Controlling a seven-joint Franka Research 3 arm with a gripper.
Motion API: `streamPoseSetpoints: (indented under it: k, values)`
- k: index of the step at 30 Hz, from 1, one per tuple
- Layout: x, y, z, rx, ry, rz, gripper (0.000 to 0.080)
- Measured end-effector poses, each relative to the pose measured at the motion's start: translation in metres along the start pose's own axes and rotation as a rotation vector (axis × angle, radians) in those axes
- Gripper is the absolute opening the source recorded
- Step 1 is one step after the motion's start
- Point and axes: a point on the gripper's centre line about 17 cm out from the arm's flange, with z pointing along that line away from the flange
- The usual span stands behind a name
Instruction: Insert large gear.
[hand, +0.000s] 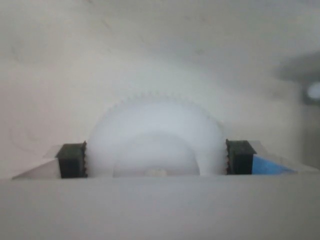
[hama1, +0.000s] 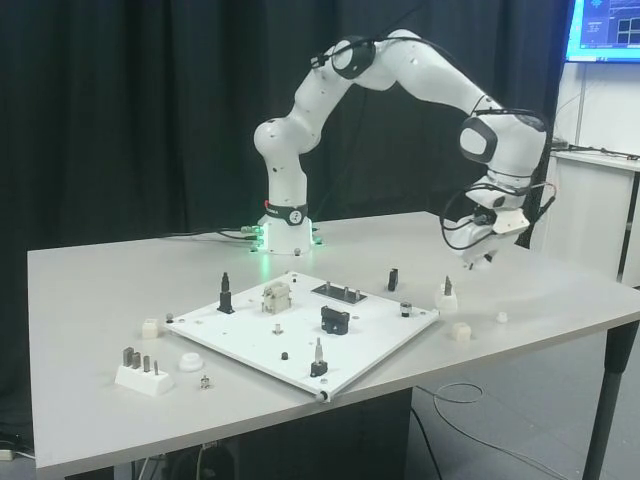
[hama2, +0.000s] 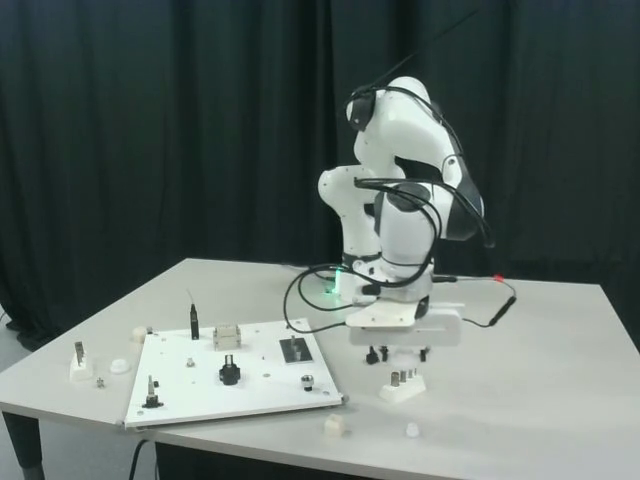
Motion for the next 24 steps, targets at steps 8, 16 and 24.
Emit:
streamPoseSetpoints:
  k: [8, 16, 24]
  values:
    - [-0.026, 0.024, -0.001, -0.004, -0.03, -0.013, 0.0594]
    - [-0.054, 0.047, -0.002, -0.009, -0.056, -0.027, 0.0594]
    - [-0.079, 0.071, 0.002, -0.015, -0.066, -0.035, 0.0594]
